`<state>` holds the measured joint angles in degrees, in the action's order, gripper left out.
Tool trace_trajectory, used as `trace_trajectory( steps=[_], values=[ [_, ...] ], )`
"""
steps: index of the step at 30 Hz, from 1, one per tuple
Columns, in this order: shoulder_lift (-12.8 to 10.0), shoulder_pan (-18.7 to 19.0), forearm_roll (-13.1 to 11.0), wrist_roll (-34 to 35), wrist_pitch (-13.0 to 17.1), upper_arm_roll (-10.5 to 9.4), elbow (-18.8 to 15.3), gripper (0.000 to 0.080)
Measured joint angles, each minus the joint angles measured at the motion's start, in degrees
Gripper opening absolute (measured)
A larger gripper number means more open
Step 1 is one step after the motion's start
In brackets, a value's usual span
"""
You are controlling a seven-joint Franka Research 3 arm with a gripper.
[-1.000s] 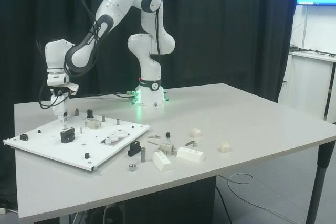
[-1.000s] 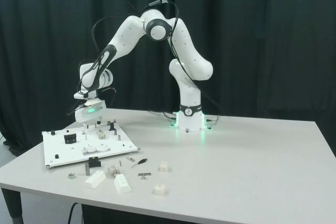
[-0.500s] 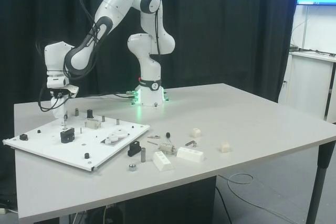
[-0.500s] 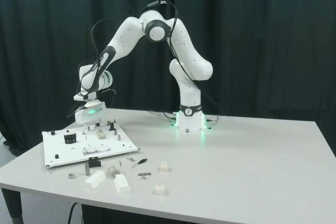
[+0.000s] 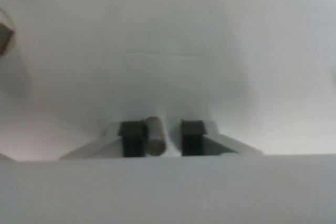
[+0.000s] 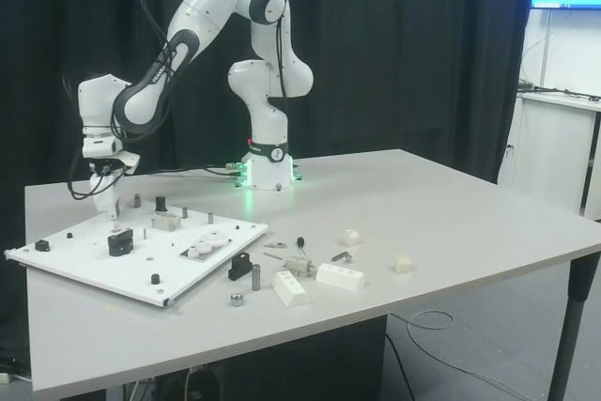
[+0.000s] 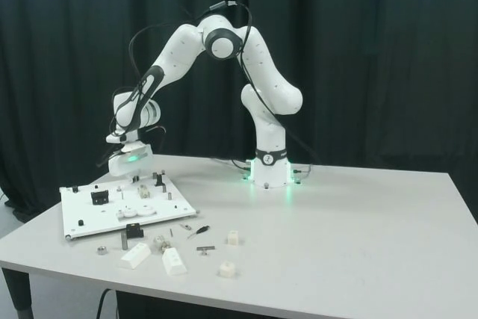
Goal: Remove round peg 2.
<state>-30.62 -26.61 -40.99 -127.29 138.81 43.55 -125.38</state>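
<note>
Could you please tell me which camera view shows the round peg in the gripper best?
The wrist view: the peg fills the gap between the two black fingers, seen close up. In the first room view the gripper hangs above the white board, the peg too small to make out. In the second room view, likewise.

I counted one white board (image 6: 70,265) near the desk's (image 6: 451,204) left edge. On it stood two white discs (image 6: 208,244) side by side and one black block (image 6: 119,244). Off the board, toward the desk's front edge, lay two long white blocks (image 6: 340,275), two small white cubes (image 6: 403,263) and one nut (image 6: 237,300). Between my fingers (image 5: 132,137) I held one grey peg (image 5: 155,135).
</note>
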Motion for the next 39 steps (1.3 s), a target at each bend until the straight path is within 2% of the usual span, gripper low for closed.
trace_trajectory(
  steps=[1,8,9,39],
  values=[
    [0.00,-0.14,0.02,-0.19,-0.24,0.07,-0.01,0.0126],
    [0.04,-0.41,0.02,-0.44,-1.01,0.22,0.07,0.0126],
    [0.04,-0.41,0.02,-0.44,-1.03,0.22,0.07,0.0075],
    [0.00,-0.43,0.02,-0.44,-1.05,0.15,0.15,0.0074]
  ],
)
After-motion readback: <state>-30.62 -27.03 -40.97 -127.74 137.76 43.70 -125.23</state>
